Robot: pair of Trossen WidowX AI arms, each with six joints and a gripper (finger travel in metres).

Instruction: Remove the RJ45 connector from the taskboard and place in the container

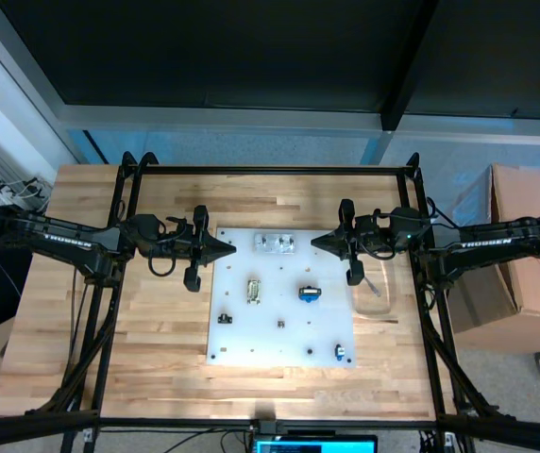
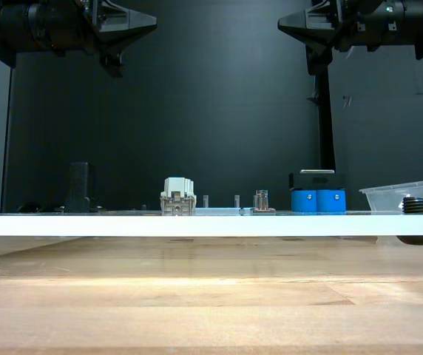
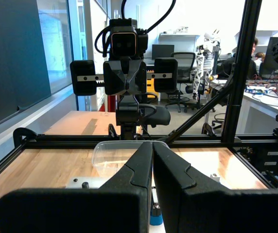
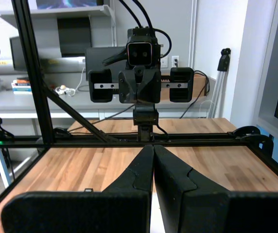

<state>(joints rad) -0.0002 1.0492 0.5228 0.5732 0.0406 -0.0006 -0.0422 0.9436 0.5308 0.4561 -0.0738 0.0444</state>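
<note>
The white taskboard (image 1: 279, 311) lies mid-table. To its right stands the clear container (image 1: 376, 288), where a small pale slender piece (image 1: 372, 282) lies free. It looks like the RJ45 connector, but I cannot tell for sure. My left gripper (image 1: 232, 249) hovers high over the board's left edge, shut with nothing between its fingers (image 3: 141, 165). My right gripper (image 1: 313, 243) hovers high over the board's far right part, beside the container, and is also shut on nothing, fingers (image 4: 141, 167) pressed together. In the low view, both the left gripper (image 2: 154, 24) and the right gripper (image 2: 279, 26) hang well above the board.
The board carries a silver block (image 1: 276, 243), a beige connector housing (image 1: 253, 293), a blue part (image 1: 310, 293) and small black fittings (image 1: 225, 319). A black frame (image 1: 270, 171) rings the wooden table. A cardboard box (image 1: 525, 245) stands off to the right.
</note>
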